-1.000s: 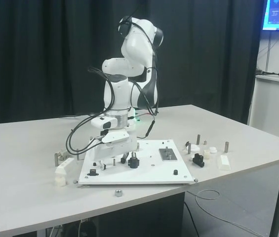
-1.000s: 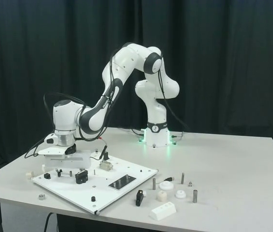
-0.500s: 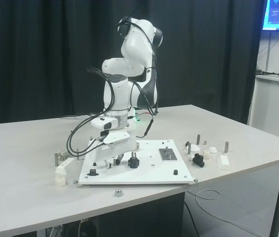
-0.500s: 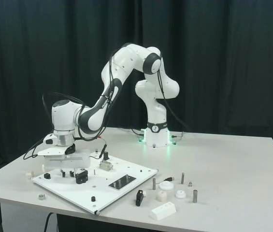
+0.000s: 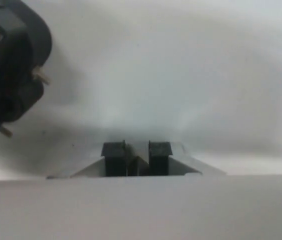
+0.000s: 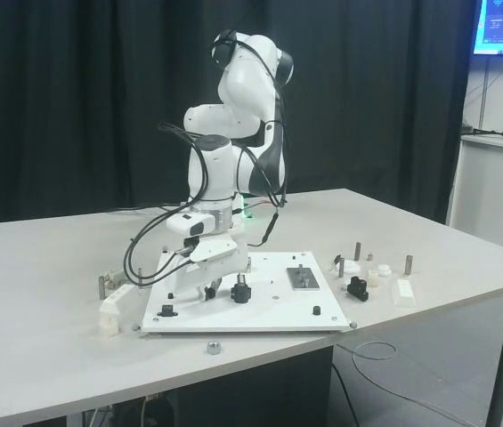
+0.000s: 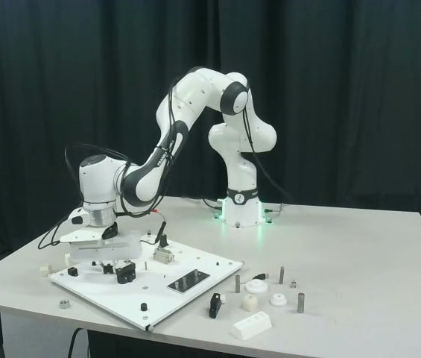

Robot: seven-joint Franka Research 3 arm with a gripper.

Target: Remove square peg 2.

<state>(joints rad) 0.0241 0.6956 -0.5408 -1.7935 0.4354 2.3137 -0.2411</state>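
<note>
In the wrist view my gripper is shut on a thin grey square peg, which stands upright between the two black fingertips. The white board lies below them. In the room views the gripper hangs just above the left part of the white board, beside a black fixture. Whether the peg's lower end is out of its hole is hidden.
A grey metal plate sits on the board's right half. Loose pegs and white and black parts lie right of the board. A white block and a nut lie at its left and front.
The hand has risen a little above the board and drifted slightly toward the black fixture, with the fingers staying shut on the peg.
</note>
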